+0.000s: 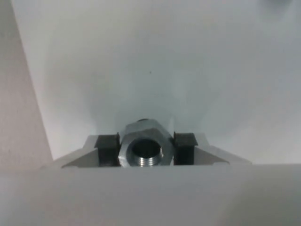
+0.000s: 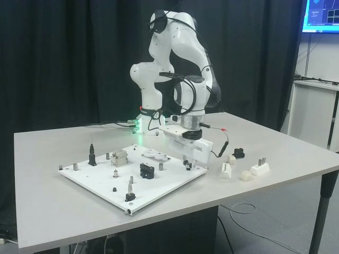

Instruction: Insert bolt 4.

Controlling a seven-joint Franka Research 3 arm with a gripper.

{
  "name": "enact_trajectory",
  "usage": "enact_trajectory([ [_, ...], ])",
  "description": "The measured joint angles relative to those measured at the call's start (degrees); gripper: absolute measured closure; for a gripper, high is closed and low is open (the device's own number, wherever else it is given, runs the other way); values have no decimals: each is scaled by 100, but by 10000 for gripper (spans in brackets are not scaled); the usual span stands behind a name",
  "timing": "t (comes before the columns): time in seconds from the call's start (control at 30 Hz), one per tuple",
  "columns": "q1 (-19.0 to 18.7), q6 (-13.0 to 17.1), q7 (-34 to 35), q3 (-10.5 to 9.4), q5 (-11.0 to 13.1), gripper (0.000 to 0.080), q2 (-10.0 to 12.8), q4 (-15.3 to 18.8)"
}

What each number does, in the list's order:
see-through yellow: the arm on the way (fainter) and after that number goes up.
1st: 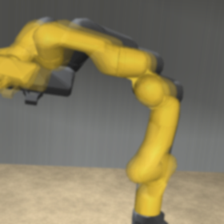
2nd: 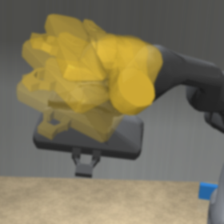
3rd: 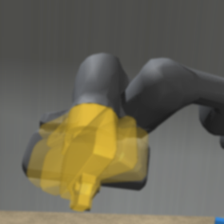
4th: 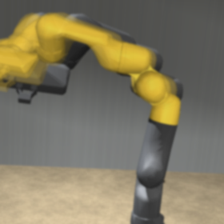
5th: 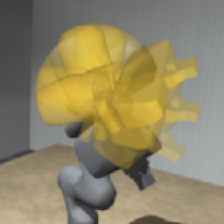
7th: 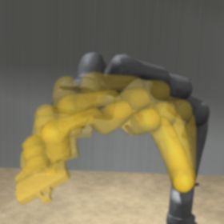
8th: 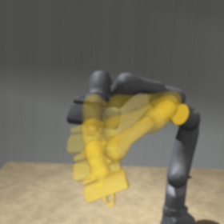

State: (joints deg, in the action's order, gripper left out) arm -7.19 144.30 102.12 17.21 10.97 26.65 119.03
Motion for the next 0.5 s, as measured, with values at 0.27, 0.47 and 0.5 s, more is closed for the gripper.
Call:
enact_trajectory([
  [0.27, 0, 8, 245, 0, 0, 560, 1, 0],
  [0.47, 0, 10, 383, 0, 0, 560, 3, -4],
  [0.5, 0, 10, 409, 0, 0, 560, 3, -5],
])
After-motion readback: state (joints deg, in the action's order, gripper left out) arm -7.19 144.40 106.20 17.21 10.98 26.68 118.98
